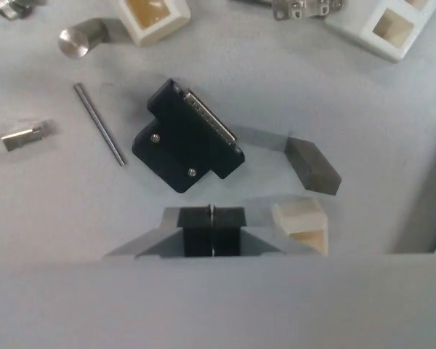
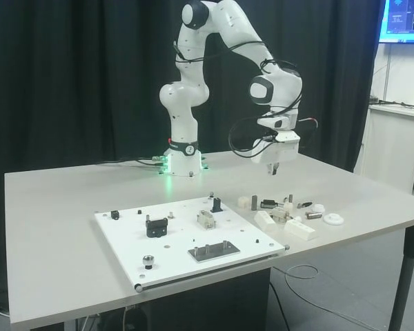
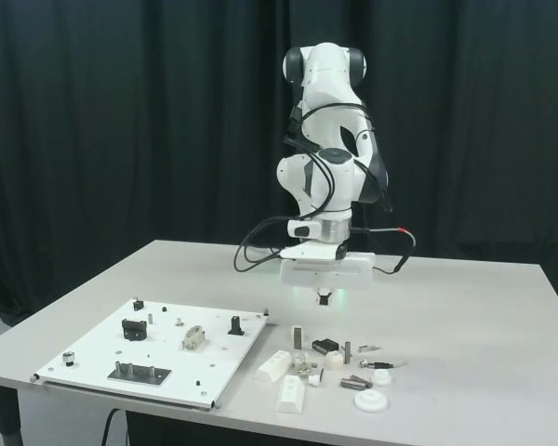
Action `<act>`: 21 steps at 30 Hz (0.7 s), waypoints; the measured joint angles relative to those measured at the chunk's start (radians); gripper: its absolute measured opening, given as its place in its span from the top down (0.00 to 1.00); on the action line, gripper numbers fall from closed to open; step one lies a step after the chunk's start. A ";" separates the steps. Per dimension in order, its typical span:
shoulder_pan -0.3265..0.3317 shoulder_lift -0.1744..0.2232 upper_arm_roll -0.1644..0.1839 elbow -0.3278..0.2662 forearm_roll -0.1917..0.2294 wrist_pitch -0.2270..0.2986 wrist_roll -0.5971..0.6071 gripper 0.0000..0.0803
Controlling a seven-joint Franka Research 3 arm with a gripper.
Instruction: Remove bolt 4.
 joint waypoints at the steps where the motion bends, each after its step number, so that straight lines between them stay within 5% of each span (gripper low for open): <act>1: 0.000 0.000 0.000 0.000 0.000 0.000 0.000 1.00; 21: -0.002 0.006 0.001 0.010 -0.001 -0.004 0.000 1.00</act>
